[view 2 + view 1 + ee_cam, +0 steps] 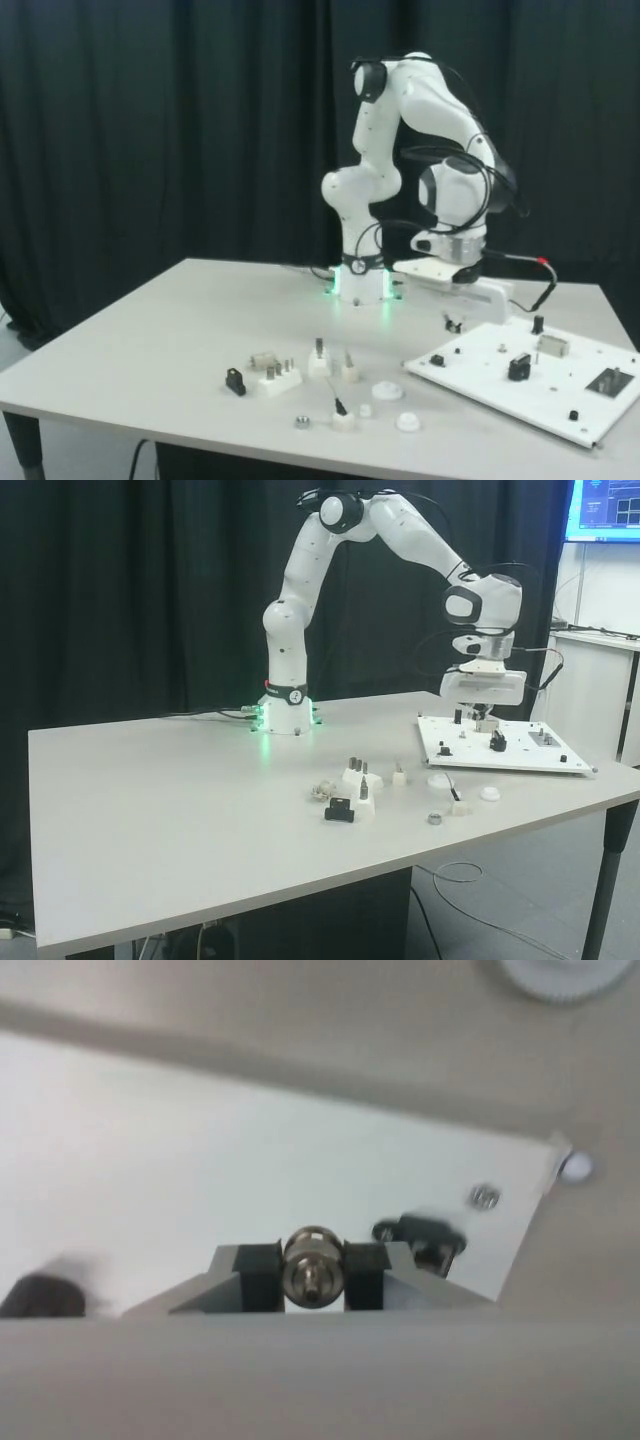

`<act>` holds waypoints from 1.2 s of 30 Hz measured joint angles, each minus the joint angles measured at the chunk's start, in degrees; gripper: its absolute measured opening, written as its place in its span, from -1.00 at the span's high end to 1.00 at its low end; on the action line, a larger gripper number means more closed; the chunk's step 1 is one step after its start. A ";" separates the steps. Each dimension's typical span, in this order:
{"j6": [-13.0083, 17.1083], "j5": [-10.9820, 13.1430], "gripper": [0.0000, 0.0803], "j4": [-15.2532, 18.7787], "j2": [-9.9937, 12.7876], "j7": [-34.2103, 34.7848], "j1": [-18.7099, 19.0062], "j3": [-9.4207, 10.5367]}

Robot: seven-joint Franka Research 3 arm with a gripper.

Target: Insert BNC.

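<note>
In the wrist view my gripper (312, 1278) is shut on a metal BNC connector (312, 1263), which sits between the two black finger pads (258, 1275) with its end facing down. Below it lies the white task board (200, 1160). A black fixture (420, 1238) is mounted on the board a little to one side of the connector. In the first room view the gripper (482, 716) hangs just above the board's (520, 758) back left part. In the second room view the gripper (455, 322) hovers over the board's (560, 405) near corner.
Loose parts lie on the table beside the board: a white holder with pins (358, 780), a black piece (340, 810), white discs (489, 793) and a small ring (436, 819). A white gear (555, 975) shows past the board's edge. The robot base (285, 715) stands behind.
</note>
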State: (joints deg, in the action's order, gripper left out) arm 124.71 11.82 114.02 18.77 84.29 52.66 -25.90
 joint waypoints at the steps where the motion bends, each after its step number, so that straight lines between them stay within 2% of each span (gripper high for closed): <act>1: -0.28 -0.15 0.69 0.00 -0.08 0.42 0.40 0.00; 10: -2.04 -1.12 0.69 0.53 -1.05 3.20 3.95 0.00; 19: -2.23 -1.32 0.69 3.32 -2.95 7.14 7.79 0.03; 36: 4.03 -2.50 0.69 7.74 -3.58 9.77 15.52 0.08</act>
State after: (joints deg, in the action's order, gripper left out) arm 128.74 9.32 121.76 15.19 94.06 68.18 -25.82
